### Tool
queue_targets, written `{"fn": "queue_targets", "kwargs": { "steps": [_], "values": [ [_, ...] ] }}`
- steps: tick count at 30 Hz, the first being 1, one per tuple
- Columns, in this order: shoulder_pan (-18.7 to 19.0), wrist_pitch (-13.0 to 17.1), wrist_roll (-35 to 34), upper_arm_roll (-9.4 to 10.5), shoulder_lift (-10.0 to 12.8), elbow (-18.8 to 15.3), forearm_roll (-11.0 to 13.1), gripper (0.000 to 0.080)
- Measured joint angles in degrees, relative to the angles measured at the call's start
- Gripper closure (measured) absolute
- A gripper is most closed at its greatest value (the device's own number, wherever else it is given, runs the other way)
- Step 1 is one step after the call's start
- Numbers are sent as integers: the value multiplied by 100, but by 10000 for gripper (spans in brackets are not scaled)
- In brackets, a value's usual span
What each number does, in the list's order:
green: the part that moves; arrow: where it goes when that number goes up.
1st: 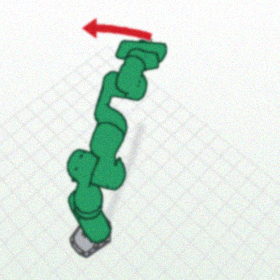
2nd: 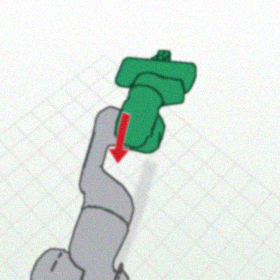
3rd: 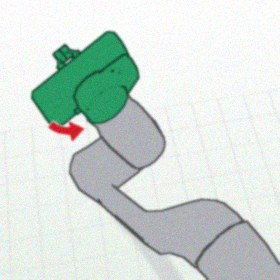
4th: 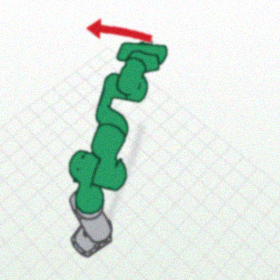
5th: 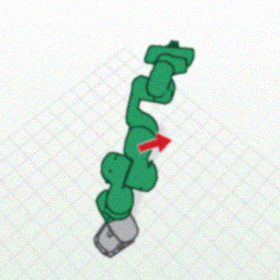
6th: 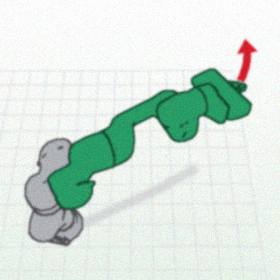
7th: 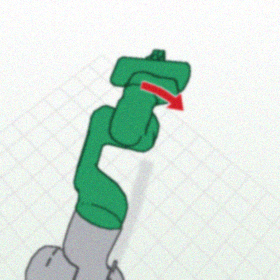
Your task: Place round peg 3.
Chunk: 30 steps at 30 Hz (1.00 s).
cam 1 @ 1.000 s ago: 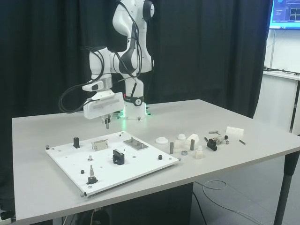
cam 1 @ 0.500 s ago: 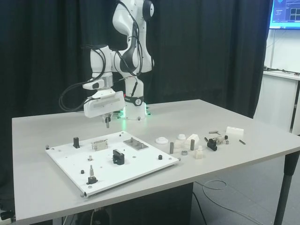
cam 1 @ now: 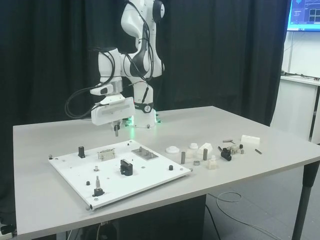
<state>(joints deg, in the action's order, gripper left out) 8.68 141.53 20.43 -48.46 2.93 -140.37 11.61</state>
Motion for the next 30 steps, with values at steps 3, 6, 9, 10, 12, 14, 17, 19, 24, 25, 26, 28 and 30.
{"fn": "queue_targets", "kwargs": {
  "steps": [3,6,9,10,12,14,17,19,24,25,26,28,30],
  "values": [
    [33,-11,-72,47,-19,5,2,691],
    [70,-46,-166,114,-63,5,3,691],
    [121,-133,-265,191,-120,5,6,691],
    [134,-171,-308,223,-140,4,8,691],
    [169,-259,-413,297,-184,3,11,691],
    [203,-346,-527,388,-229,-4,15,691],
    [270,-468,-724,552,-298,-23,36,691],
    [317,-508,-878,678,-340,-48,63,691],
    [467,-573,-1262,1044,-404,-107,207,691],
    [499,-575,-1353,1129,-408,-118,236,691],
    [531,-575,-1442,1206,-410,-128,263,691],
    [599,-575,-1640,1376,-409,-149,318,691],
    [669,-573,-1846,1540,-409,-168,369,691]
  ]
}}
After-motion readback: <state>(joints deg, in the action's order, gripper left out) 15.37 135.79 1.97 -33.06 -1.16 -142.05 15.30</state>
